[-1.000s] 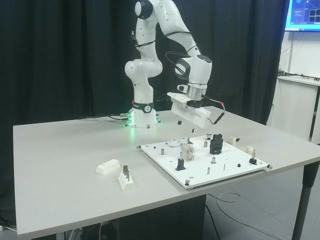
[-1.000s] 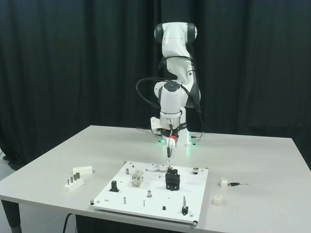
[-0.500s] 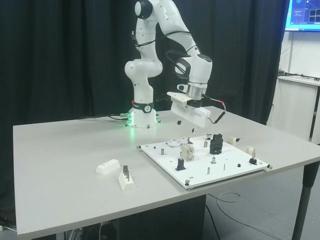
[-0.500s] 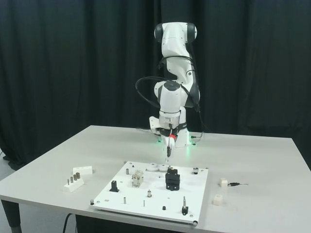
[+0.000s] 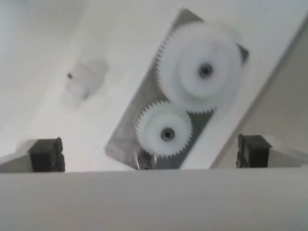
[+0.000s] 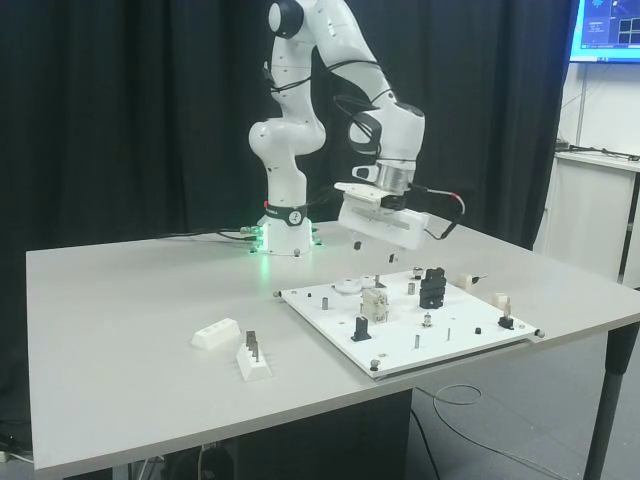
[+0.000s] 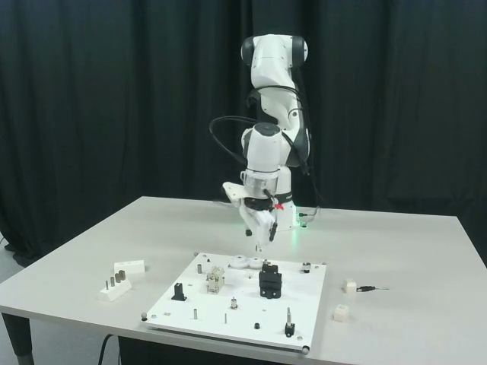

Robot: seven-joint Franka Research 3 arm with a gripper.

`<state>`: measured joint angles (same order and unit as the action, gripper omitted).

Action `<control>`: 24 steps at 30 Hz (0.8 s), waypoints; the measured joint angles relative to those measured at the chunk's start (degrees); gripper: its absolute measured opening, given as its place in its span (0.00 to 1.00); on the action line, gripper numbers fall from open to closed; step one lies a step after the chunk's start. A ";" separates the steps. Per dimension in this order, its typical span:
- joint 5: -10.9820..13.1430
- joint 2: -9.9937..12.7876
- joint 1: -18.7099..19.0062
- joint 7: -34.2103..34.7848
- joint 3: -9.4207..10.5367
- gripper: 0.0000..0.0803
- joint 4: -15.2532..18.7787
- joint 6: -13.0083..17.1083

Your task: Pick small gear.

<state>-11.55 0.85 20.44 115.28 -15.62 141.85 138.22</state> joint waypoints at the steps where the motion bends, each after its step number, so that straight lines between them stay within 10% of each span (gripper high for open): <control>1: 0.00 0.01 -0.21 -1.49 0.00 1.00 -0.03 0.40; 24: 0.92 3.28 -2.99 -32.93 0.04 1.00 -0.21 8.48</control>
